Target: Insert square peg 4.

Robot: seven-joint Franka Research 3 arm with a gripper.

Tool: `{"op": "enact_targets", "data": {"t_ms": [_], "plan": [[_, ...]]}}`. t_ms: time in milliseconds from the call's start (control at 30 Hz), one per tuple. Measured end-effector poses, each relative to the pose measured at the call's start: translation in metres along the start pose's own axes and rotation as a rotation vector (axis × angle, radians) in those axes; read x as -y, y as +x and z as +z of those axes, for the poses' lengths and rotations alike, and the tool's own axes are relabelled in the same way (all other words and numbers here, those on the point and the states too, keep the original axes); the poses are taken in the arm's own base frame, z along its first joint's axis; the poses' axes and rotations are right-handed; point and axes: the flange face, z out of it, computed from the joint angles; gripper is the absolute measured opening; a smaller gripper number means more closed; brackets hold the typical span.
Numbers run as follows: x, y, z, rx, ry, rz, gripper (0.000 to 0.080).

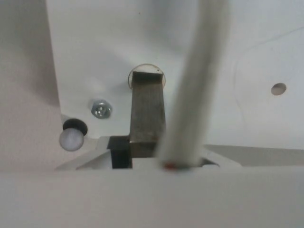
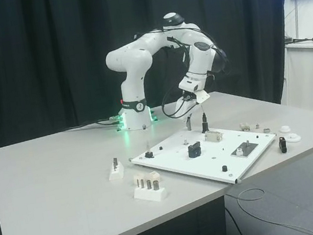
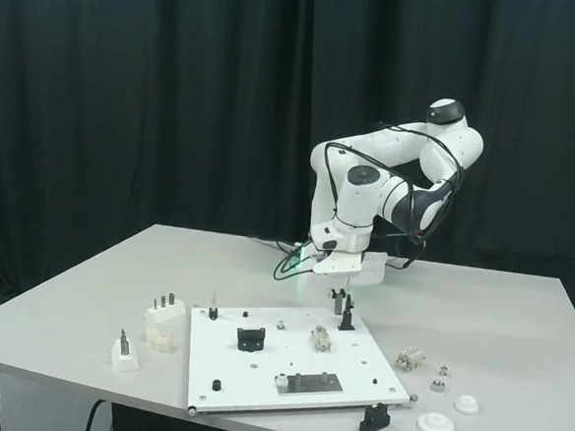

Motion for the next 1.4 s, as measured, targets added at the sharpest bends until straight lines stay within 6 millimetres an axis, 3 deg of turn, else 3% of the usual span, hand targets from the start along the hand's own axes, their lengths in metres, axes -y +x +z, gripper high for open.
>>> {"op": "enact_targets", "data": {"t_ms": [1400], "plan": [[0.0086,-0.0059,-0.0008,0.011,-0.002,0.012,0.0152]]}}
